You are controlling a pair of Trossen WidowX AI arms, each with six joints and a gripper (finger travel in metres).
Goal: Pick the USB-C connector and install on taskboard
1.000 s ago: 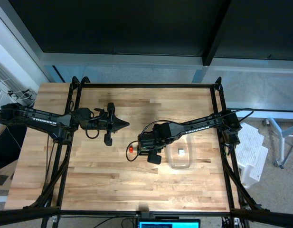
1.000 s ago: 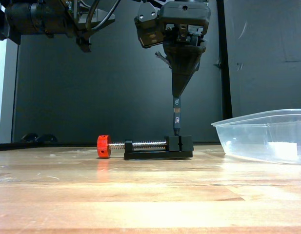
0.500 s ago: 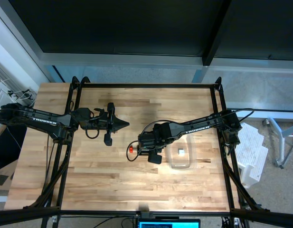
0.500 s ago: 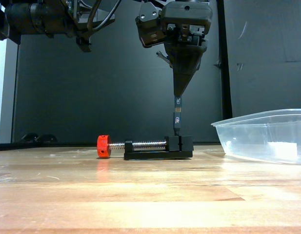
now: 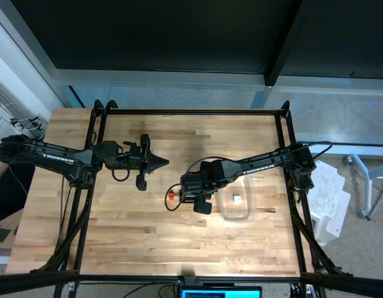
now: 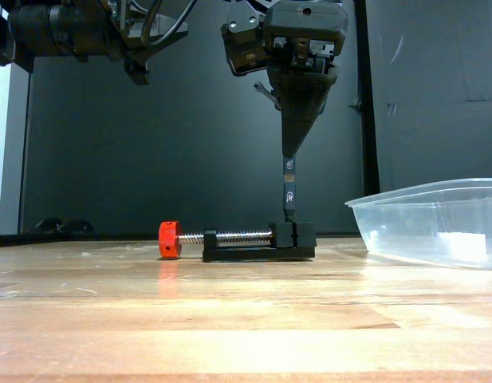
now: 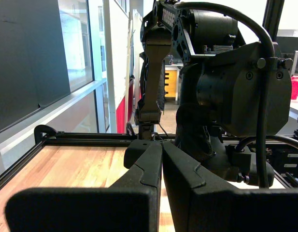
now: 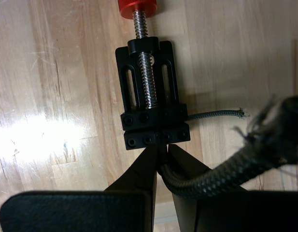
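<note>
A wooden desk (image 5: 117, 242) seen from above, with a black robot arm at each side reaching inward.

The right pincer (image 6: 289, 152) points straight down over the middle of the desk. It is clenched on the top end of the USB-C connector (image 6: 288, 191), a thin dark strip held upright. The connector's lower end meets the top of the taskboard (image 6: 258, 241), a small black block lying flat on the desk near its centre. The contact is at the end of the block farthest from its red knob (image 6: 170, 238). A silver threaded screw (image 6: 238, 237) runs from the knob into the block, and the knob points toward the desk's left edge.

From the right wrist camera, the two fingers close to a narrow point just beside the block's end. A thick braided cable (image 8: 226, 159) crosses close to the lens.

A clear plastic tray (image 6: 421, 219) sits just beside the taskboard, on the side toward the desk's right edge. A small white piece (image 6: 462, 243) lies in it.

The left pincer (image 7: 162, 145) hangs in the air over the left half of the desk, toward the far edge, well apart from the taskboard. Its fingers are pressed together and hold nothing.
</note>
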